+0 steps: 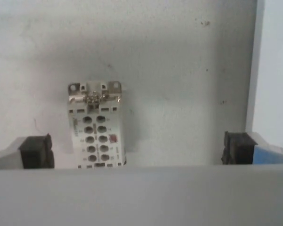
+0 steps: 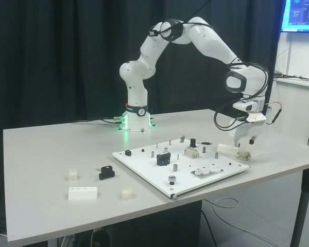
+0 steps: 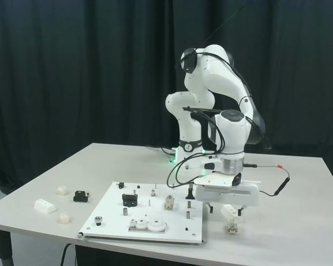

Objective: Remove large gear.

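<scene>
The claw [image 3: 227, 212] hangs spread wide and empty over a white connector [image 1: 96, 126]; it should cross the board [image 3: 108, 208] to the large gear [image 3: 155, 225] at the counter's [image 3: 299, 183] front edge.

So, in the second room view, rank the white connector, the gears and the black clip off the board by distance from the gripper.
1. White connector, right under the gripper.
2. Gears, on the board's near edge.
3. Black clip, on the table beyond the board.

arm: arched over, wrist low | end effector [image 1: 137, 149]: pointing down, fingers spread wide
</scene>
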Controlling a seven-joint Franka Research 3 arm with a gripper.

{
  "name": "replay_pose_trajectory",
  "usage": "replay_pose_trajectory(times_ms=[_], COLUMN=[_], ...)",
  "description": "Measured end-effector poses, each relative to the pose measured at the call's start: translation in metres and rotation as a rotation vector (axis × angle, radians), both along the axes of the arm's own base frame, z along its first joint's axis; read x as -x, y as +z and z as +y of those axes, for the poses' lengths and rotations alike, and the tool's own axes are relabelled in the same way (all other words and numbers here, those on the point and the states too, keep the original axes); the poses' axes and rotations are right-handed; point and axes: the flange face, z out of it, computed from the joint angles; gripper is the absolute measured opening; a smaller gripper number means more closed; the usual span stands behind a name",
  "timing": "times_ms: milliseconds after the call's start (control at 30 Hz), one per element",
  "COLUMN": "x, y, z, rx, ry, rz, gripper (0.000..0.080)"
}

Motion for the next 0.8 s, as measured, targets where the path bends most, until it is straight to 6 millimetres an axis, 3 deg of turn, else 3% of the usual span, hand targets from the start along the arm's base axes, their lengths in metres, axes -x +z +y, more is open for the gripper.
replay_pose_trajectory(times_ms=[367, 800], x=[-0.009, -0.028], y=[0.027, 0.054], z=[-0.014, -0.051], rx=[0.001, -0.027], ry=[0.077, 0.255], rz=[-0.016, -0.028], gripper=[0.08, 0.08])
